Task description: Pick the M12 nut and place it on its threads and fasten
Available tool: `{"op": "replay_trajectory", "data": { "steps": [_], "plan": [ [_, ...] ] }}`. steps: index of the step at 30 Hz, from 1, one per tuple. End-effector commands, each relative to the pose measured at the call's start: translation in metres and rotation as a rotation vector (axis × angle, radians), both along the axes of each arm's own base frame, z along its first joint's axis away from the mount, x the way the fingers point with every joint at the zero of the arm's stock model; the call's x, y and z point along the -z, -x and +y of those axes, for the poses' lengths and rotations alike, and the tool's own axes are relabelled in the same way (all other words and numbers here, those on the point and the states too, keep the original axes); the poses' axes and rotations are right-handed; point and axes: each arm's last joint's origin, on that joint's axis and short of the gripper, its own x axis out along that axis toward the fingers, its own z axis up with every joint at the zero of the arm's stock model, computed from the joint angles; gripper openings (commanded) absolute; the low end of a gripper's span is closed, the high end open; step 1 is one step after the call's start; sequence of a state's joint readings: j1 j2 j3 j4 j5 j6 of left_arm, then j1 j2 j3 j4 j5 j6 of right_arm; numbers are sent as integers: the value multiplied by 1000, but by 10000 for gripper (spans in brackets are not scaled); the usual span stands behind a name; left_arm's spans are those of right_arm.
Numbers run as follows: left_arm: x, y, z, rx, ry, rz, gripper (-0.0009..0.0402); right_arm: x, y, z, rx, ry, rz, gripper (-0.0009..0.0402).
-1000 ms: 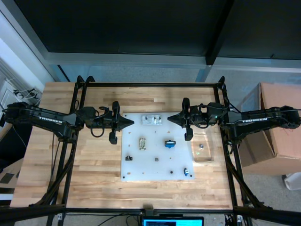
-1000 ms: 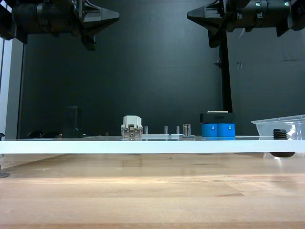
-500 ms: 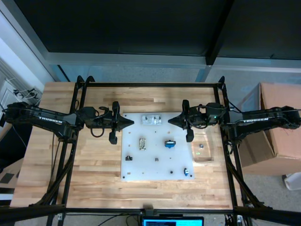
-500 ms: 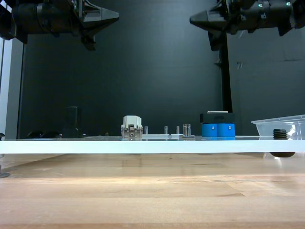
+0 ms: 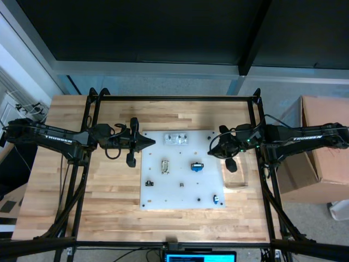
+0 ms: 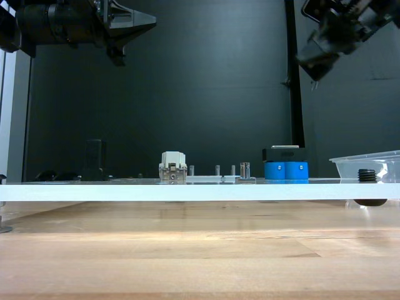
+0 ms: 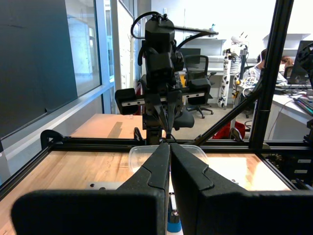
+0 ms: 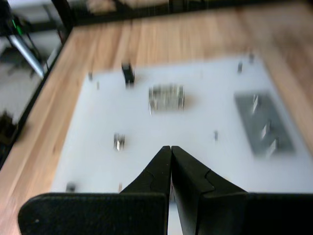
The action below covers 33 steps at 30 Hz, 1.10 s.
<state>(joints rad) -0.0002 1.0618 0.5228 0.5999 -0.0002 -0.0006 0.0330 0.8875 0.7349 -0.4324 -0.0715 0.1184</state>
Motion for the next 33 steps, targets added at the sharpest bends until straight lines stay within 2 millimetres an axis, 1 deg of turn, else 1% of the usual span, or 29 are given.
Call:
{"op": "replay_trajectory", "data": {
  "steps": [1,10,17,22,29,33],
  "plan": [
    [0,0,0,0,0,0,0,-3,6,0,3,-4,92,0],
    [0,0,0,0,0,0,0,-13,30,0,73,-68,370,0],
    [0,0,0,0,0,0,0,-28,42,0,138,-109,519,0],
    [0,0,0,0,0,0,0,-35,41,0,168,-120,621,0],
    [0,0,0,0,0,0,0,-39,35,1,191,-120,721,0],
    [0,0,0,0,0,0,0,-38,33,1,219,-133,761,0]
  ]
}}
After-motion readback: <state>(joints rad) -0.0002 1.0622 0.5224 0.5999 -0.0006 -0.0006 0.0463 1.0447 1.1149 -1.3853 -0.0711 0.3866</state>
